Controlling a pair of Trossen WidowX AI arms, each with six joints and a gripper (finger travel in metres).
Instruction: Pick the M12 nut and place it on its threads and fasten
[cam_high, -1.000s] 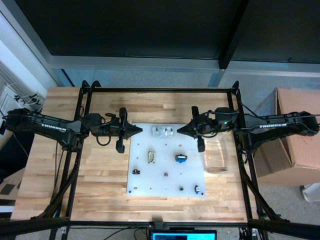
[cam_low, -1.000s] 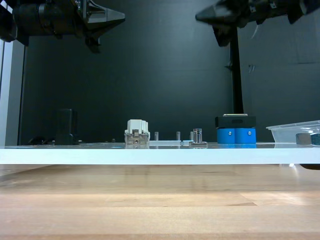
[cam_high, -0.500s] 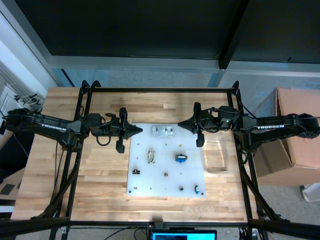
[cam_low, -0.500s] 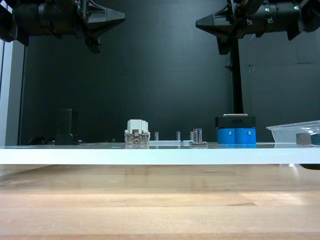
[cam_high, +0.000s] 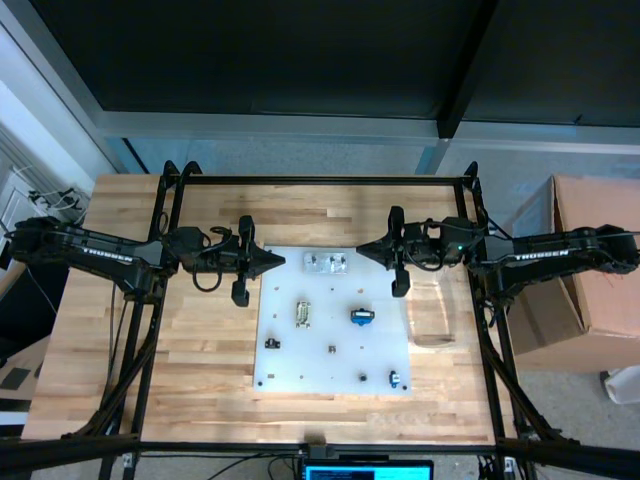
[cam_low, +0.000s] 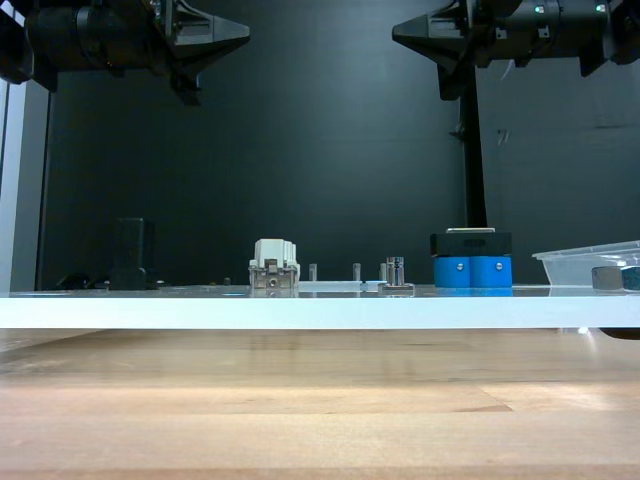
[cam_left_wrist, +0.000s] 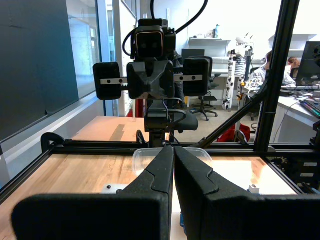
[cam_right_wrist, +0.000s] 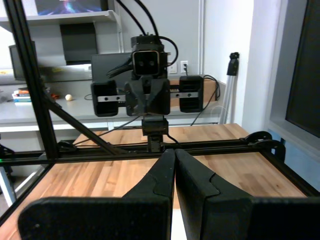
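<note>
right claw (cam_high: 360, 256): closed, fingers touching, high above the far edge of the white board (cam_high: 300, 372). left claw (cam_high: 282, 260): closed the same way, facing it, tips well apart. m12 nut (cam_low: 605, 278): you see a grey cylinder at the board's near right edge. it stands in front of the clear tray (cam_high: 445, 312) on the table (cam_high: 200, 340), outside it. you cannot confirm it sits on its stud.

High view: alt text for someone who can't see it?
The left hand and right hand hang shut and empty, tips facing, above the white board's far edge. Whether the M12 nut is on its stud, near right, cannot be told.
</note>
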